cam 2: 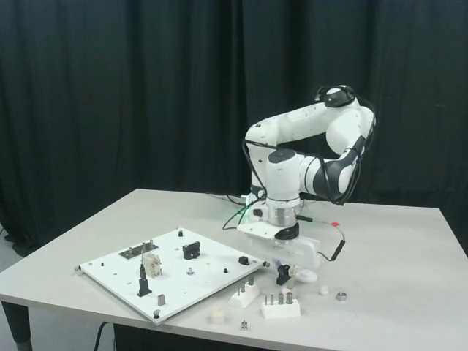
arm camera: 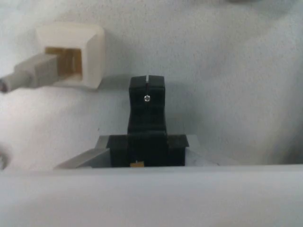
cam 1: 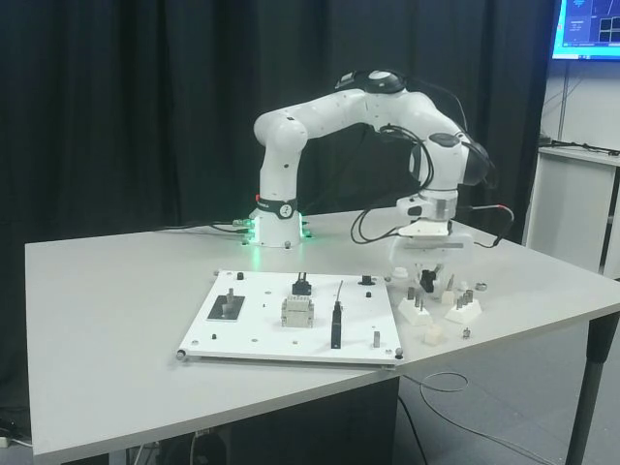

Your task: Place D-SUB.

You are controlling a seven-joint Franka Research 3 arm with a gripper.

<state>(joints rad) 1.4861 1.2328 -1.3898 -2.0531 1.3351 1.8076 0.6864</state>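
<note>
In the wrist view a black part, which I take for the D-SUB [arm camera: 147,118], stands in the middle with a small screw on its face and a wider black base. My gripper [arm camera: 147,146] is shut on it. In the first room view the gripper [cam 1: 427,285] hangs low over the table just right of the white board [cam 1: 254,331], with the dark part between its fingers. The second room view shows the gripper [cam 2: 284,278] close above the table, beside the board's [cam 2: 117,274] near corner.
A white holder block [arm camera: 75,54] with a grey plug [arm camera: 38,73] in it lies near the gripper. White stands with pegs [cam 1: 463,308] [cam 2: 281,307], a small white cube [cam 1: 435,336] and a nut [cam 2: 340,296] sit around it. The board carries several mounted parts.
</note>
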